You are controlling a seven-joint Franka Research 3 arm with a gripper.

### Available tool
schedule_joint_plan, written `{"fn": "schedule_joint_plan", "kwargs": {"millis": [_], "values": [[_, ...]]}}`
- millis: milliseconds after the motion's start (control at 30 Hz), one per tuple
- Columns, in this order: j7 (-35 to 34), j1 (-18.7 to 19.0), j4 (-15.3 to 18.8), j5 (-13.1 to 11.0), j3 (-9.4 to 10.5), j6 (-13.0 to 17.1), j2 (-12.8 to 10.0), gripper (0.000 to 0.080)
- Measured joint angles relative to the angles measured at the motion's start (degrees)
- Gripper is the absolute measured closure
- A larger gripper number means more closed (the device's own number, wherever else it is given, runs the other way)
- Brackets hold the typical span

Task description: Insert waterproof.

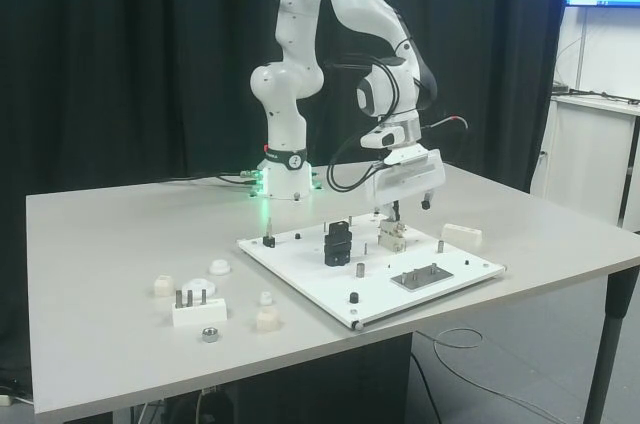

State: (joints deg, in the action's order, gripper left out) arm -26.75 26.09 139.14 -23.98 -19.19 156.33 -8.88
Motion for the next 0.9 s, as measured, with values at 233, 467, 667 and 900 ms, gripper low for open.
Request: {"fn": "schedule_joint_plan", "kwargs": {"millis": [233,467,667,900], "values": [[0.0,0.0,0.0,-0.3,0.02,0.5,-0.1,0.0003],[0.0,0.0,0.0,-0.4,0.05,0.7,-0.2,0.0003],[0.0,0.0,0.0,-0.4,0.08,0.8,-0.2,0.0003],[0.0,0.0,0.0,-0.4,0.10,0.8,-0.2,0.0003]]}}
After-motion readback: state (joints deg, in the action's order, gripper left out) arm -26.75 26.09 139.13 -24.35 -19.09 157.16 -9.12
